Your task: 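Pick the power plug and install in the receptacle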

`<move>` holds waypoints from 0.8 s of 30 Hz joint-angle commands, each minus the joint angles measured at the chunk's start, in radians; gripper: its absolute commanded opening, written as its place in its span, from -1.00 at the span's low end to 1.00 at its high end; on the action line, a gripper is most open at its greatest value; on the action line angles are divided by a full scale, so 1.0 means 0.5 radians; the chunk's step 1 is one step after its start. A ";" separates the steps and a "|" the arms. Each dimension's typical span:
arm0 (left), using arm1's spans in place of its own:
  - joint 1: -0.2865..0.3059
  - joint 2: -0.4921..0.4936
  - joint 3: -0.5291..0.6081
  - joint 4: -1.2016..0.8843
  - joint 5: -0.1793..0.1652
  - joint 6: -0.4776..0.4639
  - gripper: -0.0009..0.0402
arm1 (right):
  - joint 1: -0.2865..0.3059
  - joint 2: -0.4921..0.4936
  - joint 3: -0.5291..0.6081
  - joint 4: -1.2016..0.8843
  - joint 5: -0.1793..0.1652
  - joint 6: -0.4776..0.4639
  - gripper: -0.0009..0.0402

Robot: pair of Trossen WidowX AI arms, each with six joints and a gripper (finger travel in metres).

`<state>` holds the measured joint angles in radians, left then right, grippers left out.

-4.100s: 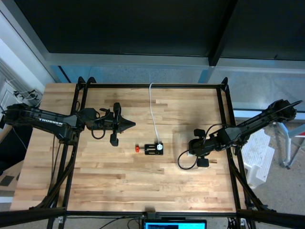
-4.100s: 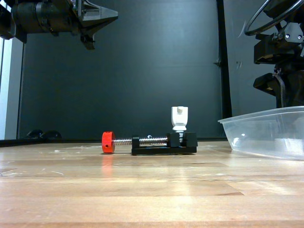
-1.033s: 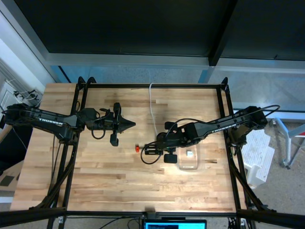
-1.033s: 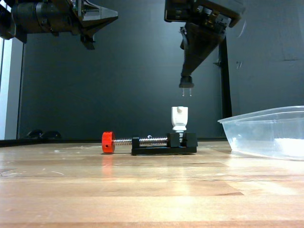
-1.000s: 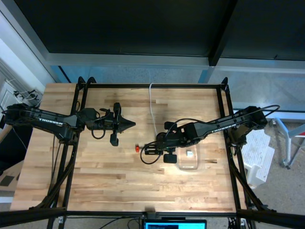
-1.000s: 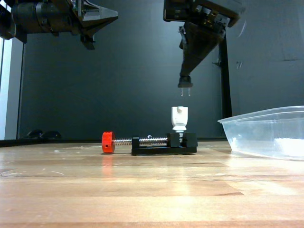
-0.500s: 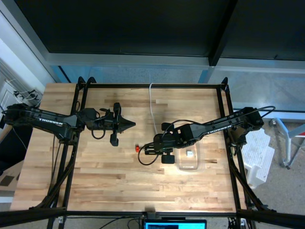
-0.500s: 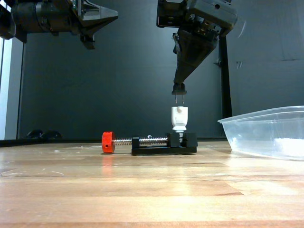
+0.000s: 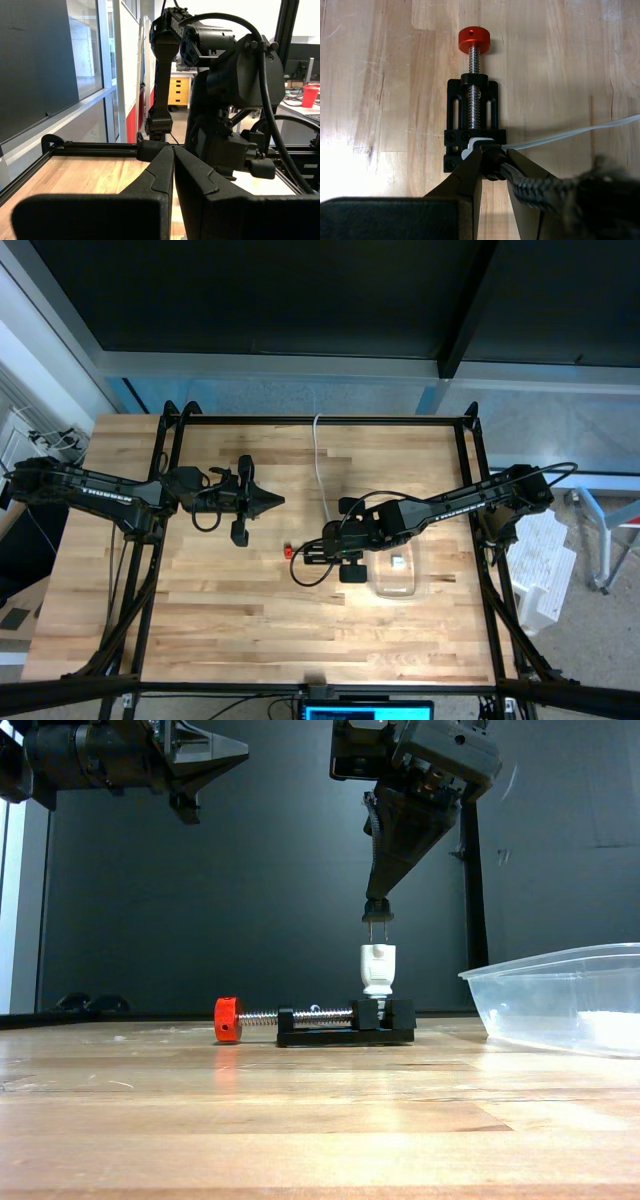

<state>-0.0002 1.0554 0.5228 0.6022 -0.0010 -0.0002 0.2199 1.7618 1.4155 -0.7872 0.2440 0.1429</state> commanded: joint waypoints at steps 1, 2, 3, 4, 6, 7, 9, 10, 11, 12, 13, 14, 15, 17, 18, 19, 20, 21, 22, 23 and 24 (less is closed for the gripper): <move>0.001 0.000 0.000 0.001 0.001 0.000 -0.96 | 0.001 0.000 -0.019 0.021 0.000 0.002 -0.96; 0.000 0.001 0.000 0.001 0.001 0.000 -0.96 | 0.001 0.000 -0.026 0.032 -0.001 0.002 -0.96; 0.000 0.001 0.000 0.001 0.001 0.000 -0.96 | 0.001 0.000 -0.031 0.040 -0.001 0.002 -0.96; 0.001 0.001 0.000 0.001 0.001 0.000 -0.96 | 0.001 0.000 -0.036 0.044 -0.001 0.002 -0.96; 0.000 0.001 0.000 0.001 0.001 0.000 -0.96 | 0.001 0.000 -0.041 0.046 -0.001 0.002 -0.96; 0.000 0.001 0.000 0.001 0.001 0.000 -0.96 | 0.001 0.000 -0.042 0.047 -0.001 0.001 -0.96; 0.001 0.001 0.000 0.001 0.001 0.000 -0.96 | 0.001 0.000 -0.043 0.050 -0.001 0.001 -0.96; 0.000 0.001 0.000 0.001 0.001 0.000 -0.96 | 0.001 0.000 -0.048 0.057 0.000 0.002 -0.96; 0.000 0.001 0.000 0.001 0.001 0.000 -0.96 | 0.001 0.000 -0.053 0.067 0.000 0.002 -0.96; 0.001 0.001 0.000 0.001 0.001 0.000 -0.96 | 0.001 0.000 -0.060 0.082 -0.001 0.002 -0.96; 0.001 0.001 0.000 0.001 0.001 0.000 -0.96 | 0.001 0.000 -0.068 0.092 -0.001 0.002 -0.96; 0.000 0.001 0.000 0.001 0.001 0.000 -0.96 | 0.001 0.000 -0.075 0.099 -0.001 0.002 -0.96; 0.000 0.001 0.000 0.001 0.001 0.000 -0.96 | 0.001 0.000 -0.082 0.108 -0.001 0.002 -0.96; 0.001 0.001 0.000 0.001 0.001 0.000 -0.96 | 0.001 0.000 -0.098 0.127 -0.001 0.002 -0.96; 0.001 0.001 0.000 0.001 0.001 0.000 -0.96 | 0.001 0.000 -0.105 0.136 0.000 0.002 -0.96; 0.000 0.001 0.000 0.001 0.001 0.000 -0.96 | 0.001 0.000 -0.112 0.142 0.000 0.002 -0.96; 0.000 0.001 0.000 0.001 0.001 0.000 -0.96 | 0.001 0.000 -0.118 0.143 0.000 0.003 -0.96; 0.001 0.001 0.000 0.001 0.001 0.000 -0.96 | 0.001 0.000 -0.121 0.143 0.001 0.003 -0.96; 0.001 0.001 0.000 0.001 0.001 0.000 -0.96 | 0.001 0.000 -0.126 0.146 0.000 0.003 -0.96; 0.001 0.001 0.000 0.001 0.001 0.000 -0.96 | 0.001 0.000 -0.130 0.150 0.001 0.003 -0.96; 0.000 0.001 0.000 0.001 0.001 0.000 -0.96 | 0.002 0.000 -0.134 0.150 0.001 0.003 -0.96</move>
<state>-0.0002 1.0554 0.5228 0.6022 -0.0006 -0.0002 0.2203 1.7611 1.3521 -0.7094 0.2470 0.1432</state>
